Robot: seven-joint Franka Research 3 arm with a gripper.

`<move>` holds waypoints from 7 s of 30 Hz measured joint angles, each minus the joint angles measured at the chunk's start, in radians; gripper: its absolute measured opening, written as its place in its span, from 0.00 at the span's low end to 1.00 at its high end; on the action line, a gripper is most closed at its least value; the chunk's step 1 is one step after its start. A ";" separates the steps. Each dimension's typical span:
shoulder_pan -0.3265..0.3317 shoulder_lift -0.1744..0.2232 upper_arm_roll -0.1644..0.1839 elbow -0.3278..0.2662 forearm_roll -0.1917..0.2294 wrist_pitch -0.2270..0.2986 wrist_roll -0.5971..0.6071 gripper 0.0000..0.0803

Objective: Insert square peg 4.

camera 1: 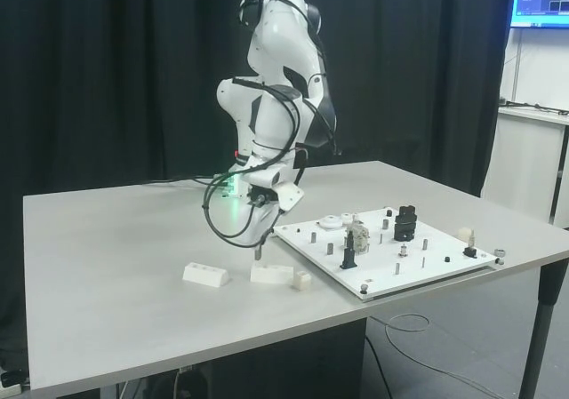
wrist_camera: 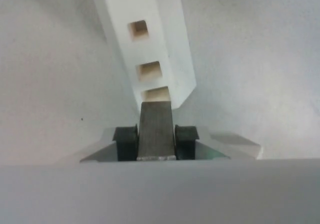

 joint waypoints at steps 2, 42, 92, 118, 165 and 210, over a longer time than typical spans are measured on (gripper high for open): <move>0.000 -0.002 0.000 0.009 -0.001 -0.017 0.011 0.19; 0.044 -0.008 0.008 0.082 0.073 -0.060 0.268 0.19; 0.155 0.202 0.075 0.484 0.104 -0.314 0.914 0.19; 0.173 0.272 0.084 0.512 0.104 -0.289 1.000 0.19; 0.148 0.344 0.096 0.579 0.117 -0.251 1.005 0.19; 0.139 0.357 0.098 0.600 0.129 -0.246 1.005 0.19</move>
